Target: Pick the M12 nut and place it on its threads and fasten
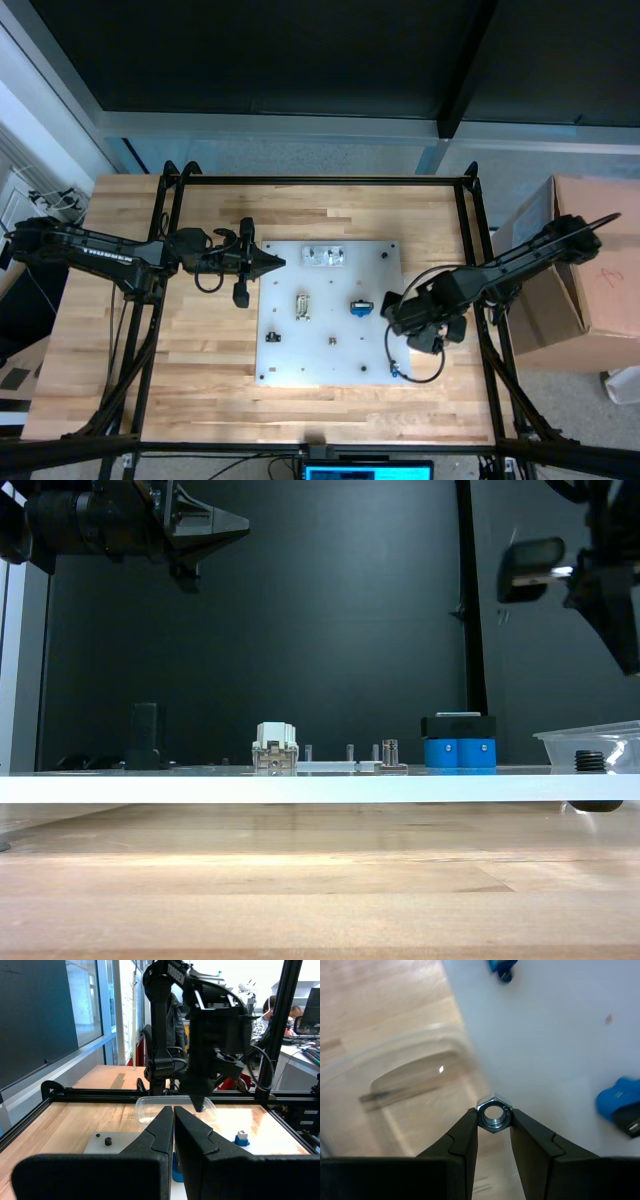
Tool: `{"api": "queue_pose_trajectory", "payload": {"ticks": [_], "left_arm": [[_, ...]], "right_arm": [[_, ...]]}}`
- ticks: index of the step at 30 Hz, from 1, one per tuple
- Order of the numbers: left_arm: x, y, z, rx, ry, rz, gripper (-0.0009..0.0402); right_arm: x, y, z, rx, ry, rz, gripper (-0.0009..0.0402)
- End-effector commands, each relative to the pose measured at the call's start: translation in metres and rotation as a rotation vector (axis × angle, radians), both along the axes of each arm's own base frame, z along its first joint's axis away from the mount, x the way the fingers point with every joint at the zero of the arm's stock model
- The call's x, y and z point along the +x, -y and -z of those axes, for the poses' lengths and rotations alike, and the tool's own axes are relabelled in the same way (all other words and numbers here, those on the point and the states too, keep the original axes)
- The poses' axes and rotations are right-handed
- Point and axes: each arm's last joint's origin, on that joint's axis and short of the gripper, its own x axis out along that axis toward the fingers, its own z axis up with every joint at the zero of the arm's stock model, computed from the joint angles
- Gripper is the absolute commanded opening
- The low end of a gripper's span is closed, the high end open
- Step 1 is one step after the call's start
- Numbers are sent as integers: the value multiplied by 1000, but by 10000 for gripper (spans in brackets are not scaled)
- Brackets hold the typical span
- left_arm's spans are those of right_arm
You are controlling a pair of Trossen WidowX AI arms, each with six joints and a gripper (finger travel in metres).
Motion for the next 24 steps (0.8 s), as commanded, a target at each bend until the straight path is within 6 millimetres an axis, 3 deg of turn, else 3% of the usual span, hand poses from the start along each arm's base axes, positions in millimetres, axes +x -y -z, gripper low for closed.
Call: {"api": "queue_pose_trajectory", "payload": {"ticks": [1, 10, 24], "left_arm": [[0, 0, 0, 0, 0, 0, 0], [0, 0, 0, 0, 0, 0, 0], [0, 0, 0, 0, 0, 0, 0]], "right_arm": [[17, -12, 0, -12, -2, -37, 12], [62, -48, 5, -25, -13, -153, 12], [92, -70, 25, -34, -9, -261, 12]]}}
